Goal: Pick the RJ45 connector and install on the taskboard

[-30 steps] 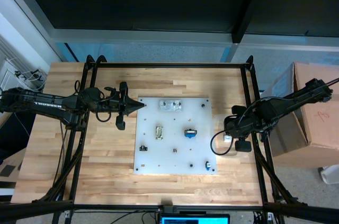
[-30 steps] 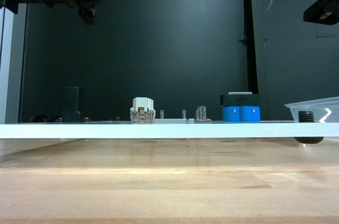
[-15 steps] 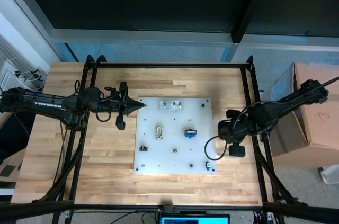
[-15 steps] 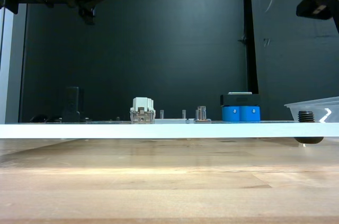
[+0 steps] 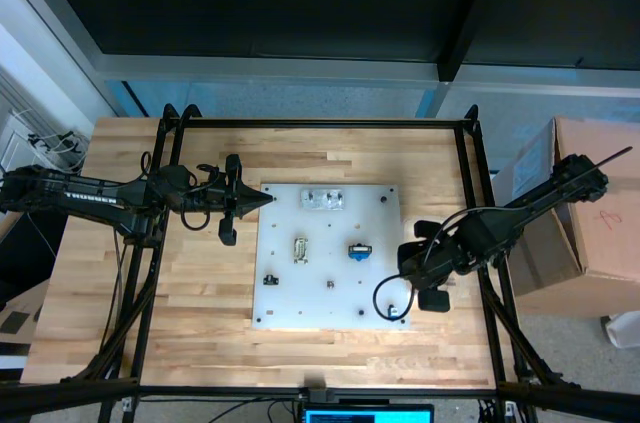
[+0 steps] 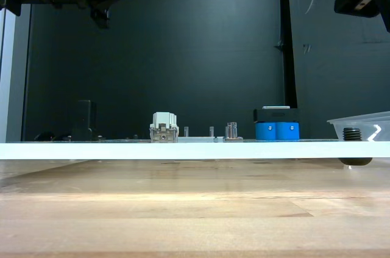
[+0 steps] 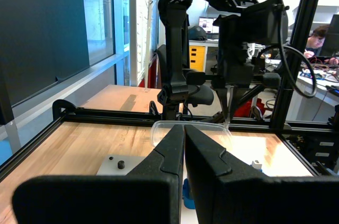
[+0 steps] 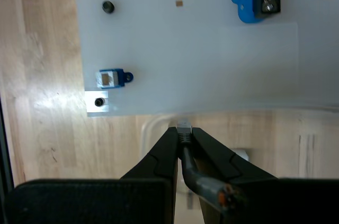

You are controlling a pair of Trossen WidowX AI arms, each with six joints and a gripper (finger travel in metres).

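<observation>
The white task board (image 5: 345, 223) carries a blue connector block (image 5: 359, 251), a pale grey connector (image 5: 300, 249), a silver block (image 5: 325, 200) at its far edge, and a small blue RJ45 socket (image 8: 110, 78) near its near right corner. A clear bin (image 6: 364, 125) sits just beside the board's right edge, and a cardboard box (image 5: 590, 213) stands beyond the table.

The right gripper (image 5: 408, 259) hangs at the board's right edge. Its jaws are pinched on the RJ45 connector (image 8: 184, 125), which is held well clear of the socket. The black cable (image 5: 386, 300) loops toward the near edge.

The left gripper (image 5: 262, 200) hovers at the board's far left corner, jaws pressed together on nothing.

The low view cuts the right gripper off at the frame edge. The connector cannot be made out in the high view.
</observation>
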